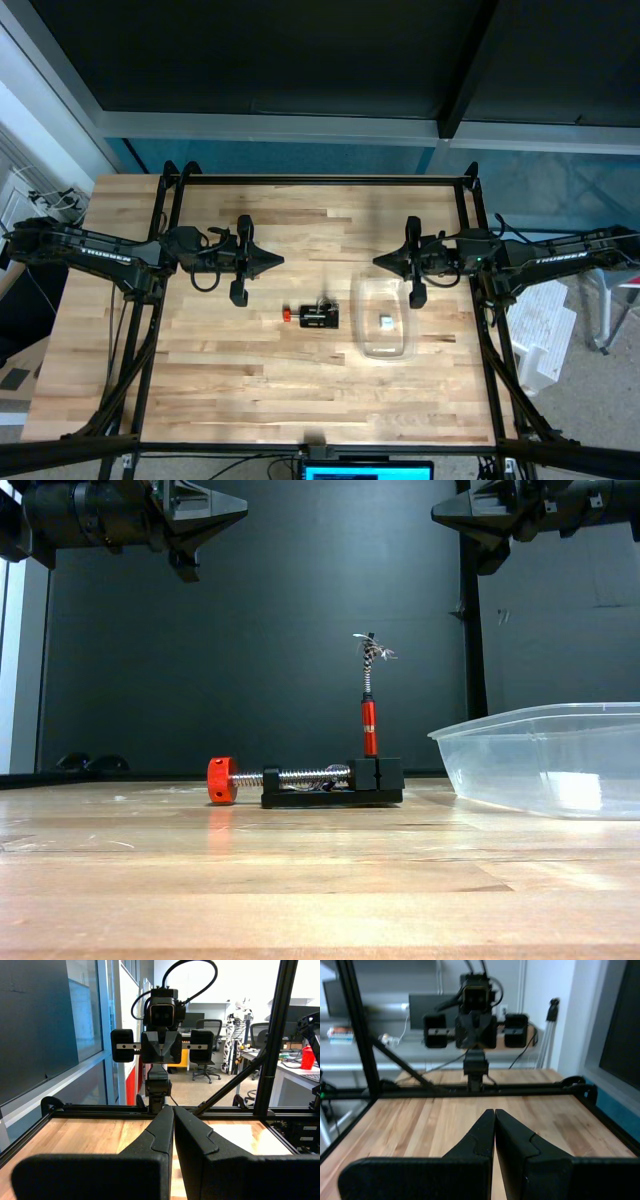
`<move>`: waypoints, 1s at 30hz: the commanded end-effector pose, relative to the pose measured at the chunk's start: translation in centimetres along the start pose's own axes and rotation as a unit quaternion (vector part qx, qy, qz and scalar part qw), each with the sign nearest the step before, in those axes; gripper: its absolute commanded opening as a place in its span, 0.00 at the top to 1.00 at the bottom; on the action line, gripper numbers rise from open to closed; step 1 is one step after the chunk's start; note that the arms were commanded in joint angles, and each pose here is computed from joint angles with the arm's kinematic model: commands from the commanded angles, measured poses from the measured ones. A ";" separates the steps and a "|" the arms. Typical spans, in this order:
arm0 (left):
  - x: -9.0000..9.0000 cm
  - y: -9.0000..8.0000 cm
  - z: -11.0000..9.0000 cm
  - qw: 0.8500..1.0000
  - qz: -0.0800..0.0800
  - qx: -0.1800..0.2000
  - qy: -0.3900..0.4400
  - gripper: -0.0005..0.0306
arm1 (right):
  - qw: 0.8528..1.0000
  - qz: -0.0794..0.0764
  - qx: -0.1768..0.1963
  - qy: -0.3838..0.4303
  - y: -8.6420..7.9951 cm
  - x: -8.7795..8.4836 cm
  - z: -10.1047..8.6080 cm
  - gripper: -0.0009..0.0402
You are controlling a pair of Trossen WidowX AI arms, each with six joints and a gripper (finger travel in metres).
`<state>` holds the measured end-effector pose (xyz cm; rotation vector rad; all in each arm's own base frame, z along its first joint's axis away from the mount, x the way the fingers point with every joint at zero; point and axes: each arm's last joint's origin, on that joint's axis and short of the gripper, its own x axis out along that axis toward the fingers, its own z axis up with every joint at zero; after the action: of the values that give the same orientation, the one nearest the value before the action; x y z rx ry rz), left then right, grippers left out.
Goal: Pick the rca connector and install on the hub
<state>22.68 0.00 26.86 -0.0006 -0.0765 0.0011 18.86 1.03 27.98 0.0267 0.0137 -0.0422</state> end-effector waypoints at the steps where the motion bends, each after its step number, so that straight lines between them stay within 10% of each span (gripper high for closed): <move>1: 0.0 0.0 0.0 1.000 0.000 0.000 0.000 0.98 | 1.000 -0.003 0.016 -0.014 -0.2 -0.2 -0.4 0.98; 30: 0.0 0.0 0.0 1.000 0.000 0.000 0.000 0.98 | 0.999 0.005 0.023 -0.021 -0.5 -0.2 -0.8 0.98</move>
<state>22.68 0.00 26.85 -0.0006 -0.0761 0.0007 18.60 0.59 26.98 0.0735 -0.0158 -0.0315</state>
